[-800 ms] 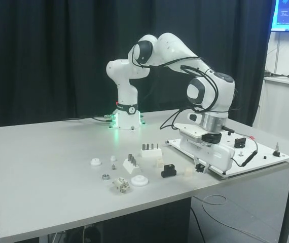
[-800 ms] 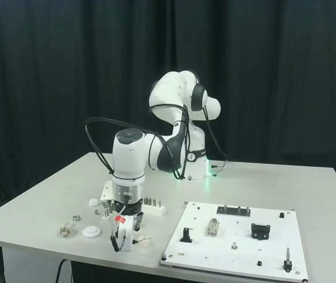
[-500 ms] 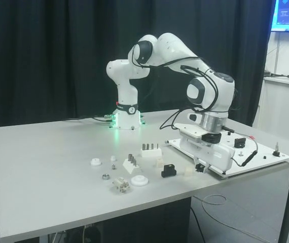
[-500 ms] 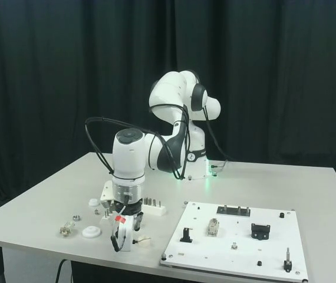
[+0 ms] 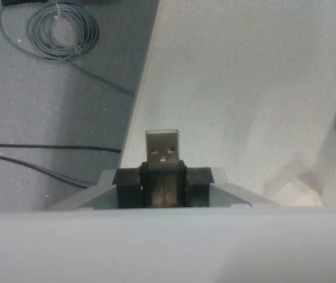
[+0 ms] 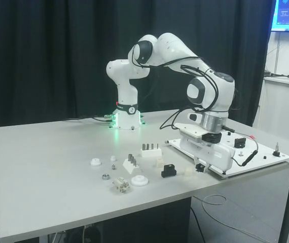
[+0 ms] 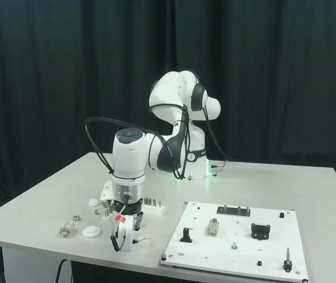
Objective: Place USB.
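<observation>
Right now your end effector is clamped on the USB, its metal plug poking out past the fingertips. You have it hovering low over the table, right at the table's front edge, just beside the white board.

Black curtains hang behind the grey worktop; cables lie coiled on the grey floor.

One white robot arm with one gripper holding one USB plug; one grey table; one white assembly board; two white pin blocks; two white discs.
</observation>
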